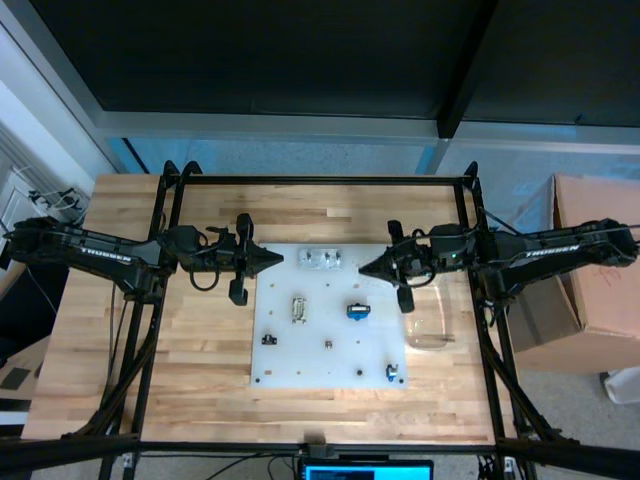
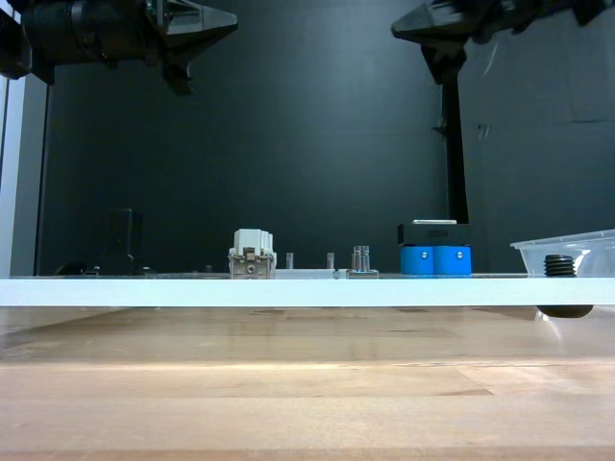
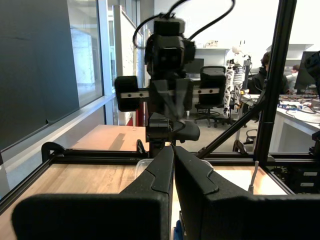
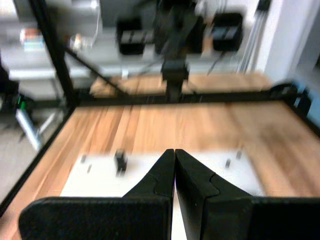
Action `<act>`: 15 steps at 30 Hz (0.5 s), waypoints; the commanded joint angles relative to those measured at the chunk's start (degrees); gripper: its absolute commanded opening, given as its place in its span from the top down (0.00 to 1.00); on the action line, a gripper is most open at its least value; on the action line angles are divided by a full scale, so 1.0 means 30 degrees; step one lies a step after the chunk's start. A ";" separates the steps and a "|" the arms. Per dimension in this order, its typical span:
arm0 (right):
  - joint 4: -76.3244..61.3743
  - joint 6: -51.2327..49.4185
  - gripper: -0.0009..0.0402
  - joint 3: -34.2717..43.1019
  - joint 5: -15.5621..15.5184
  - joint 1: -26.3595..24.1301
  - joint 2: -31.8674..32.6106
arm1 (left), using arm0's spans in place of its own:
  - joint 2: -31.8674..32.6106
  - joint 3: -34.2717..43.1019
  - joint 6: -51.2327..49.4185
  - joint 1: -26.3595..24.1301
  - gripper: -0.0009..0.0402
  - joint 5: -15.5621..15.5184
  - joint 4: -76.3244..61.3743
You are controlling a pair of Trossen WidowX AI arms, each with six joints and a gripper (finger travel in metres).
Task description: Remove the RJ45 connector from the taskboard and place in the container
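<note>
High view: I'm looking down on both arms reaching inward. The left gripper [image 1: 272,259] is hovering at the far left edge of the white taskboard [image 1: 300,372]. The right gripper [image 1: 368,267] is hovering over its far right part, near the clear container [image 1: 432,320] just beside the board's right edge.

Low view: both grippers are hanging well above the board's fittings, among them a grey-white connector [image 2: 252,255] and a blue block [image 2: 435,257].

Left wrist view: the jaws are pressing together on nothing.

Right wrist view: the jaws are likewise meeting, empty.

I'm judging the task unstarted. Neither gripper is holding the RJ45 connector, and I cannot tell which fitting it is.
</note>
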 commanded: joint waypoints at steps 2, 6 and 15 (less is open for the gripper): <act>-0.4809 0.0634 0.98 0.1698 0.0284 0.1311 0.0087 | 0.0000 0.0007 0.0000 0.0000 0.98 0.0000 0.0007; -0.8422 0.1909 0.98 0.2863 0.0663 0.2586 0.0087 | 0.0000 0.0007 0.0000 0.0000 0.98 0.0000 0.0007; -1.3741 0.4211 0.98 0.4590 0.0656 0.5115 0.0095 | 0.0000 0.0007 0.0000 0.0007 0.98 0.0000 0.0007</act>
